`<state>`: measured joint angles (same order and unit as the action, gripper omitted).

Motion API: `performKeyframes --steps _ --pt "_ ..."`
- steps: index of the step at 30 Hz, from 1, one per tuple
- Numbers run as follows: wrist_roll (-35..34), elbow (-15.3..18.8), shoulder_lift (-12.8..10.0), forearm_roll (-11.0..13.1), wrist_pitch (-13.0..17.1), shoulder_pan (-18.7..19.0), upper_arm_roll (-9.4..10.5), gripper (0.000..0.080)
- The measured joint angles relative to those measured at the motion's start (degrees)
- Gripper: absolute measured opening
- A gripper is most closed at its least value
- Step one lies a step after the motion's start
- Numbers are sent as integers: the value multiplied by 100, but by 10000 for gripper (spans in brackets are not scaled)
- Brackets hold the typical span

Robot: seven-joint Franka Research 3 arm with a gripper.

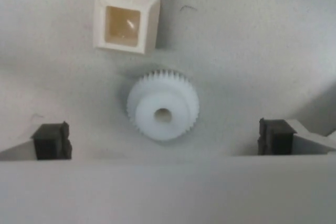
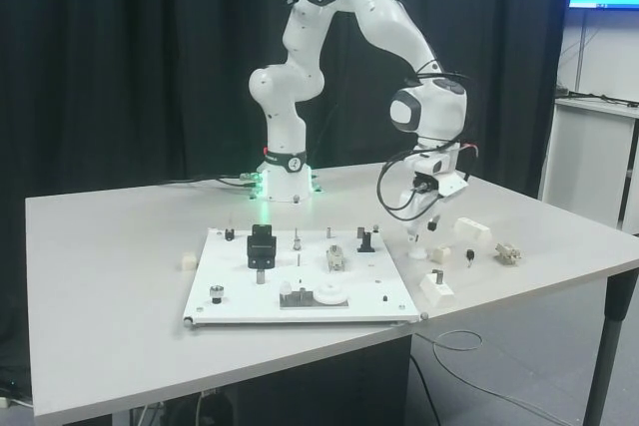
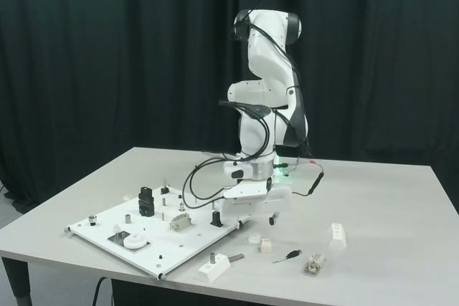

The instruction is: Remove large gear.

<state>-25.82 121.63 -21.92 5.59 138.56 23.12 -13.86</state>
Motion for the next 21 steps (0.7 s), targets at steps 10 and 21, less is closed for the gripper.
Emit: performKeyframes --steps 10,21 --pt "-61 0 179 -84 -136 0 -1 799" --pt "-232 0 219 -157 -168 0 -2 800"
